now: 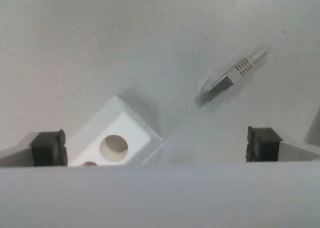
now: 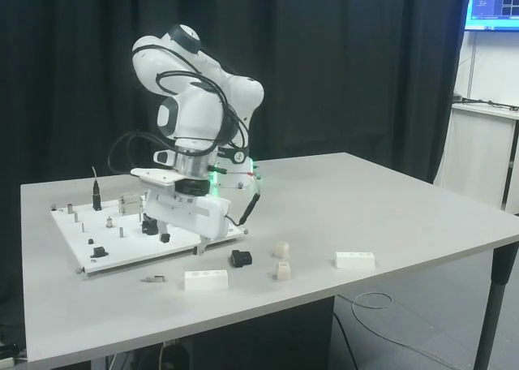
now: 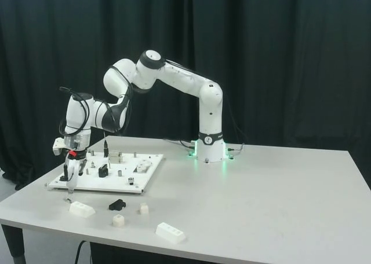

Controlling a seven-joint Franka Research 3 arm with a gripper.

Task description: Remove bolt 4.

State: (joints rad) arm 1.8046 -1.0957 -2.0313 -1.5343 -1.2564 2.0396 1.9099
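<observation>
We cannot tell which of the small upright bolts (image 2: 119, 231) on the white board (image 2: 73, 242) is bolt 4; they stand as short grey pegs near the board's middle, too small to read further. Our gripper (image 1: 155, 147) hangs just past the board's front edge with its black pads (image 1: 49, 148) spread wide and nothing between them, above a white block with round holes (image 1: 116, 141) and a small grey cable plug (image 1: 220, 86) on the grey table (image 2: 340, 200).

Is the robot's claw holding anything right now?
No. The gripper is open, and nothing sits between its black fingertips. Only the grey table shows below, with a white block lying there.
</observation>
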